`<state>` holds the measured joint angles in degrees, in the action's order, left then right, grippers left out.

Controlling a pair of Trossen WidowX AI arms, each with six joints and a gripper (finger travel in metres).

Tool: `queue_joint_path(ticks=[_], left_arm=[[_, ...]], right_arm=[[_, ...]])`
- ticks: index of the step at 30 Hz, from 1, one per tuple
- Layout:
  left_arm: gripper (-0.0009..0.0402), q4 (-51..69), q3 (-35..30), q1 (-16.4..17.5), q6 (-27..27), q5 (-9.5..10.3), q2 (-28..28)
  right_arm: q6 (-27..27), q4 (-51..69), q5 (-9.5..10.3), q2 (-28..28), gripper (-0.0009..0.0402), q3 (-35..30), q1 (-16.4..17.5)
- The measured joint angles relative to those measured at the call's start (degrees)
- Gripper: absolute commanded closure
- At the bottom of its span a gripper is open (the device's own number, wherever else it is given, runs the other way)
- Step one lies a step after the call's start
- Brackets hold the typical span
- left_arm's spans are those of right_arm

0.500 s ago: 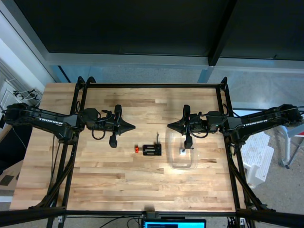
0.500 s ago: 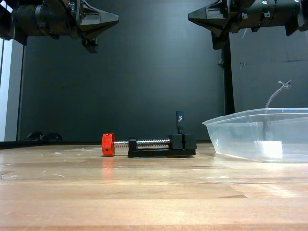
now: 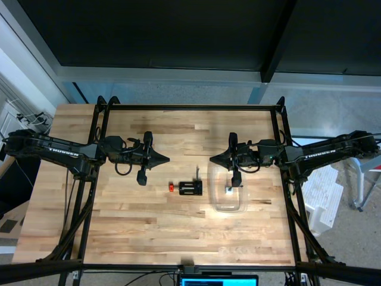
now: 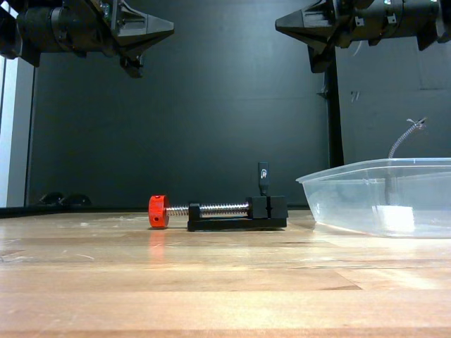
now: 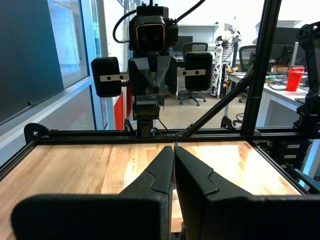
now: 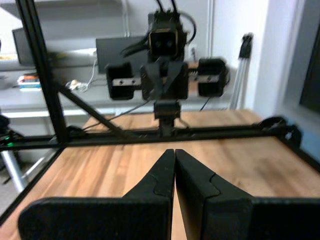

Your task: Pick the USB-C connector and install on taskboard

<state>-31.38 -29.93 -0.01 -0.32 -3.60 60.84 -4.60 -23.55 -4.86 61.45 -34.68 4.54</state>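
The taskboard (image 3: 186,188) is a small black block with an orange-red knob (image 4: 158,210) on a threaded screw, lying mid-table. A short dark piece (image 4: 263,177) stands upright on it. The USB-C connector (image 3: 229,190) looks like a white piece (image 4: 397,217) on a braided cable and lies inside the clear tray. My left gripper (image 3: 166,159) hovers high above the table, left of the taskboard, shut and holding nothing (image 5: 174,148). My right gripper (image 3: 212,158) hovers equally high, facing it over the tray's far end, also shut and holding nothing (image 6: 174,150).
A clear plastic tray (image 3: 241,206) sits just right of the taskboard, its wall (image 4: 338,201) rising above the block. A black frame rail (image 3: 190,108) borders the table's far side, with upright posts at the sides.
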Motion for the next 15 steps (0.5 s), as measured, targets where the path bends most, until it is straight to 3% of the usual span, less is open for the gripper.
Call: queue_joint_path(ticks=[15], left_arm=[[0.0393, 0.0, 0.0, 0.0, 0.0, 0.02, 0.0]], right_arm=[[-2.9, 40.6, 0.46, 7.9, 0.0393, -18.4, 0.3]])
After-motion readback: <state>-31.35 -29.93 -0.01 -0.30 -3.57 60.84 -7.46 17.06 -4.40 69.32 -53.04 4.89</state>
